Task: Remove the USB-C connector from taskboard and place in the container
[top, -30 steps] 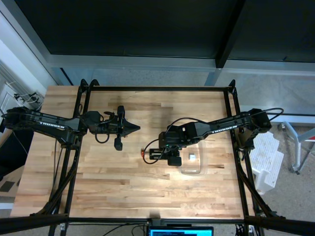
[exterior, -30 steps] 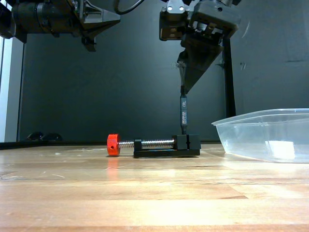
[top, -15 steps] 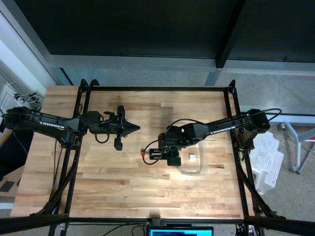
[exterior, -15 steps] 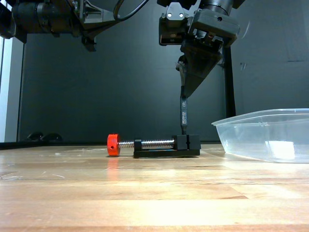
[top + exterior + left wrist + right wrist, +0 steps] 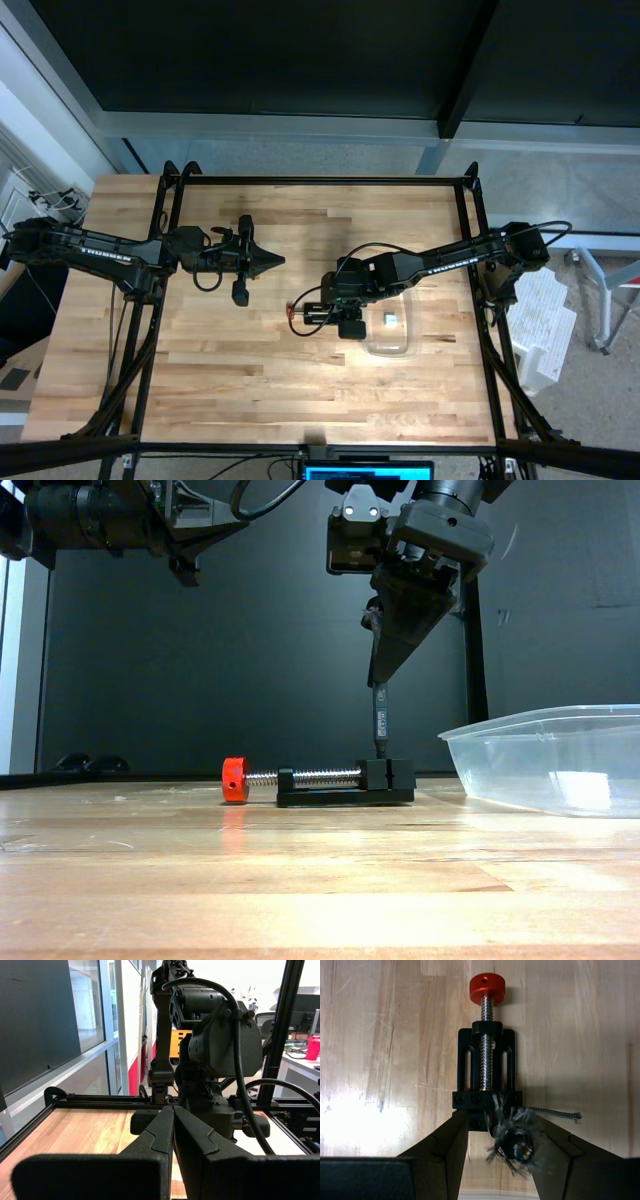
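Note:
The taskboard (image 5: 345, 781) is a small black fixture lying on the wooden table, with its orange-red knob (image 5: 234, 779) pointing left. The USB-C connector (image 5: 380, 720) stands upright in the fixture's right end, its frayed cable stub (image 5: 516, 1144) pointing up. My right gripper (image 5: 376, 680) hangs directly over it, open, with one finger on each side of the stub (image 5: 501, 1120). The right finger (image 5: 555, 1142) is close to the frays and the left finger (image 5: 445, 1145) stands apart. The clear container (image 5: 552, 760) sits just right of the fixture. My left gripper (image 5: 276, 261) is shut, parked high at the left.
A small pale square piece (image 5: 391, 318) lies inside the container (image 5: 392, 345). Black frame rails (image 5: 320, 180) border the table. The left arm (image 5: 90, 245) stretches along the table's left half, well away from the fixture (image 5: 315, 313).
My right gripper has come down a little over the connector's stub and shifted slightly left. The connector stays seated in the fixture. The left arm has not moved.

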You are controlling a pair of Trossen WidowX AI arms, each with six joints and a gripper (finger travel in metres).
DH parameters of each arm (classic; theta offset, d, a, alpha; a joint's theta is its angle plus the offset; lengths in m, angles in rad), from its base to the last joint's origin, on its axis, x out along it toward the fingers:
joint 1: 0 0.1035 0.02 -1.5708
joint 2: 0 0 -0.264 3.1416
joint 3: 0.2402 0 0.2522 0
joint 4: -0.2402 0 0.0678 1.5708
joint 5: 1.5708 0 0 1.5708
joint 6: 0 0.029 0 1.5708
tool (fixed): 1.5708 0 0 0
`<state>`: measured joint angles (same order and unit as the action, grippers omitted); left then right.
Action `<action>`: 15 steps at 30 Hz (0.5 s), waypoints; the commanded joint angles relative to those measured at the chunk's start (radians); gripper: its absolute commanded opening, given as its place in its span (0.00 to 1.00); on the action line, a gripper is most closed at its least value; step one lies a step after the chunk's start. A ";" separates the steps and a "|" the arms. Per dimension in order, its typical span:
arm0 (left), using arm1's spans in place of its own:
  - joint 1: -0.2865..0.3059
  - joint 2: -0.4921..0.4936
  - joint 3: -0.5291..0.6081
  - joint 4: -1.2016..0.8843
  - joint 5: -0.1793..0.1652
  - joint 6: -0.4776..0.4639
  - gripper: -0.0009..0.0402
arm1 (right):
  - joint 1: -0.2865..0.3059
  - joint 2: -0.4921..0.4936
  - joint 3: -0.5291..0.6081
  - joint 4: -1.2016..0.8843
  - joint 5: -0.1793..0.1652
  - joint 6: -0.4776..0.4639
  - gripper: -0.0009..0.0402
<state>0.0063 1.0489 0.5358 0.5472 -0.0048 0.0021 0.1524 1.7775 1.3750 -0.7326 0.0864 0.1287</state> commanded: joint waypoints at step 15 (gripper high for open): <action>0.000 0.000 0.000 0.000 0.000 0.000 0.02 | 0.001 -0.001 -0.012 0.012 0.000 0.001 0.17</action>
<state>0.0063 1.0489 0.5354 0.5472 -0.0048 0.0021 0.1528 1.7775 1.3632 -0.7208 0.0864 0.1291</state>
